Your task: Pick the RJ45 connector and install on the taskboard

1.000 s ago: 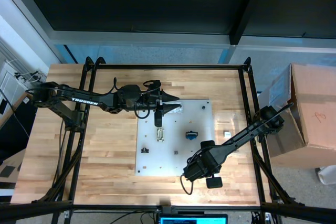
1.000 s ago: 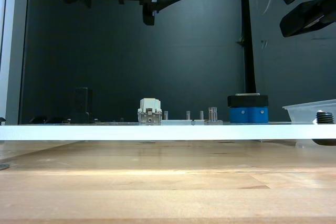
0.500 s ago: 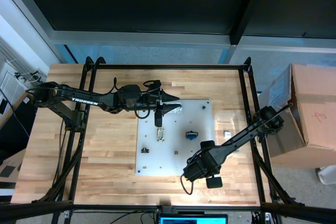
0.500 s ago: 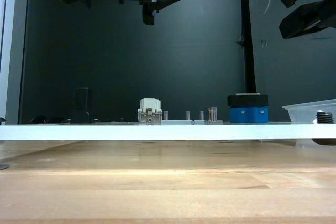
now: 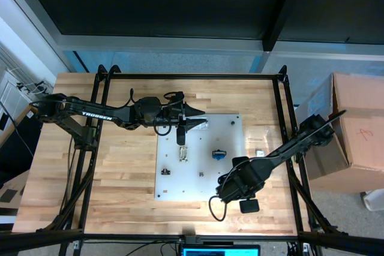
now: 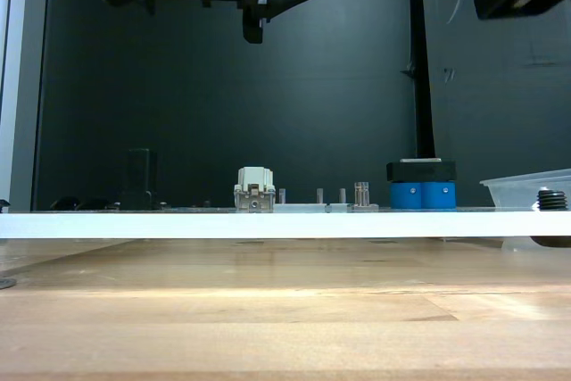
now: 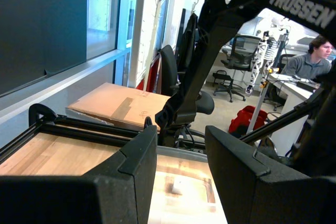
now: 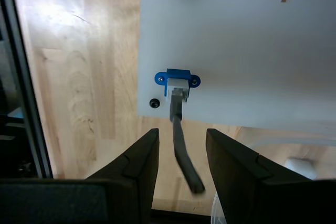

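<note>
The RJ45 connector (image 8: 178, 94) sits plugged into its blue seat (image 8: 177, 78) on the white taskboard (image 8: 252, 51), lying free of both grippers, with a short grey cable stub (image 8: 181, 145) trailing off the board edge. My right gripper (image 8: 180, 132) hovers well above it, open and holding nothing. From overhead the right gripper (image 5: 223, 191) is over the board's near right corner, and the blue seat (image 5: 218, 154) is just beyond it. My left gripper (image 5: 201, 118) hangs high over the board's far edge, open and empty (image 7: 181, 129).
A beige socket block (image 5: 183, 155) and small posts stand on the taskboard (image 5: 174, 184). A clear plastic tray (image 6: 535, 189) lies right of the board. The black frame rails (image 5: 288, 124) border the table. A cardboard box (image 5: 354, 130) stands off the table's right side.
The right arm has risen and pulled back to the right; in the low view only part of its gripper remains at the top. The left arm and the connector have not moved.
</note>
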